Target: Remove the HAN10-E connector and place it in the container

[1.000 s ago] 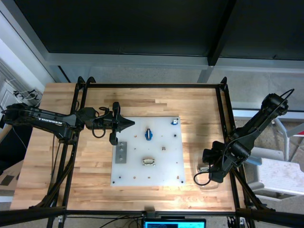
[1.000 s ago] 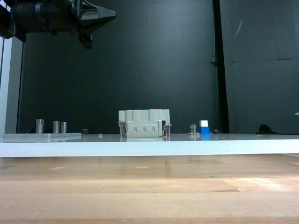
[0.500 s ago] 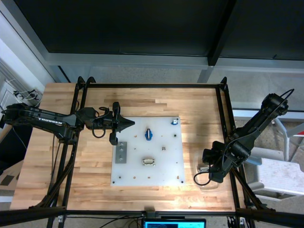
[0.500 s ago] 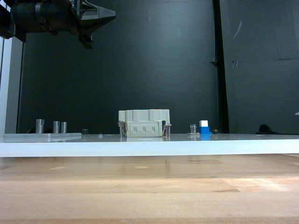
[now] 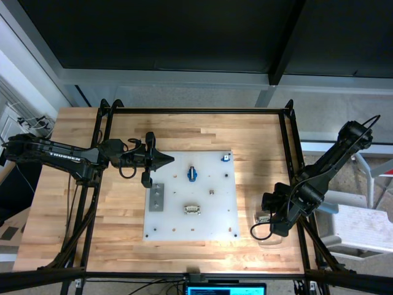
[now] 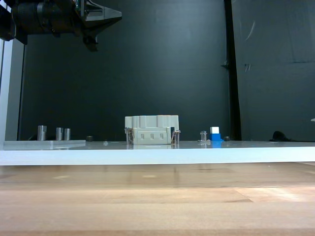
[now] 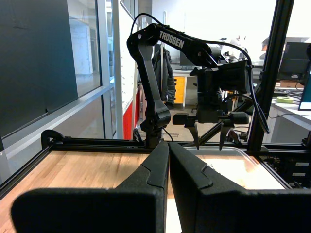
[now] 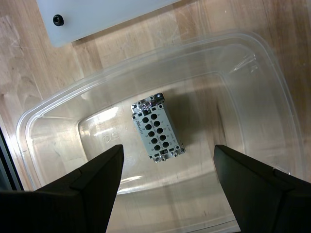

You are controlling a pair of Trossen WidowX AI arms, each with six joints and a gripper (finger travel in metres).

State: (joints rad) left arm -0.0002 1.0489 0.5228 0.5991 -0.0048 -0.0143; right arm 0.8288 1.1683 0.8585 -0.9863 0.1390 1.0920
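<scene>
Landmark: white board [image 5: 212,228], lying flat on the wooden table [image 5: 80,209].
HAN10-E connector [image 8: 157,128]: off the board, past its right edge. It lies flat on the floor of the container with its pin face up and touches neither finger.
Container [image 8: 257,92]: clear tub on the table, just beside the board's near right corner, with only the connector in it.
Right gripper [image 8: 167,148]: hangs over the container, to the right of the board, pointing down. Its fingers [image 8: 92,194] are spread wide and hold nothing, and the connector lies below the gap between them.
Left gripper [image 5: 167,160]: raised well above the board's far left corner, pointing right across the board. Its fingers are pressed together with nothing between them.
Grey housing [image 5: 193,210]: stands on the board, midway along and close to its near edge.
Blue piece [image 5: 192,174]: upright on the board, beyond the housing, toward the far edge.
Metal block [image 5: 158,197]: lies along the board's left edge, near side of the left gripper.
</scene>
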